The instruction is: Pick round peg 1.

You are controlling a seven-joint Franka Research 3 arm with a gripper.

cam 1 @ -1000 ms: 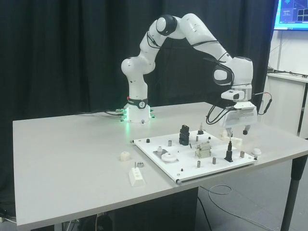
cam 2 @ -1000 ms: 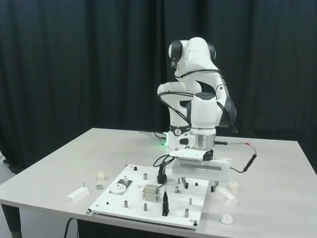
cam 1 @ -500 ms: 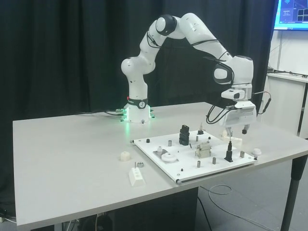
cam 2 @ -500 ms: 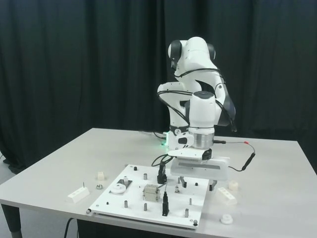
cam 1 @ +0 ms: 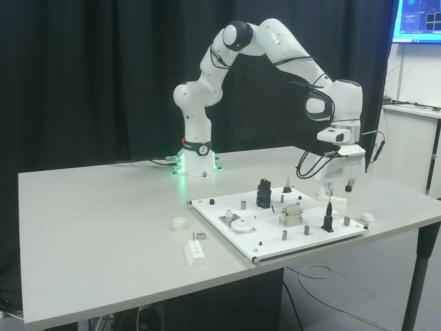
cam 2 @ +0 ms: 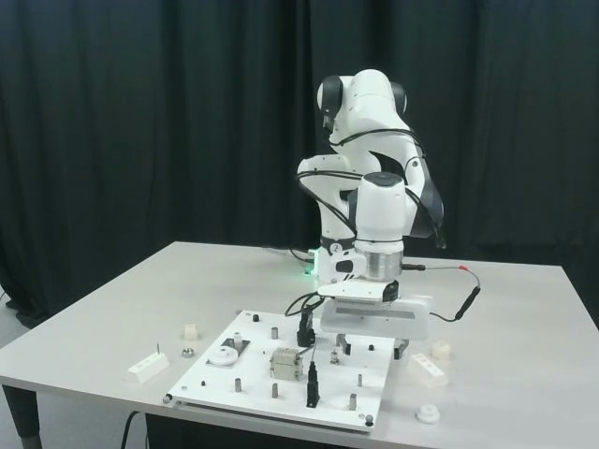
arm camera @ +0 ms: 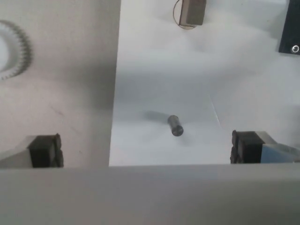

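Round peg 1 (arm camera: 175,125) is a short grey cylinder standing on the white board (arm camera: 159,75), near the board's edge. My gripper (arm camera: 145,150) hangs above it, open, with the black fingertips (arm camera: 45,151) wide apart and the peg in the gap between them, nearer one finger. Nothing is held. In the room views the gripper (cam 1: 335,185) (cam 2: 372,348) hovers over the far right part of the board (cam 1: 303,243) (cam 2: 257,369); I cannot pick out the peg there.
A white gear (arm camera: 11,51) lies on the grey table just off the board. A blocky peg (arm camera: 191,11) and a black part (arm camera: 290,33) stand nearby. A black plug (cam 1: 328,219), a metal fixture (cam 2: 284,363), and white blocks (cam 1: 195,254) (cam 2: 427,369) are around.
The hand has risen slightly above the board over the last second. Its fingers stay open and nothing on the board has moved.
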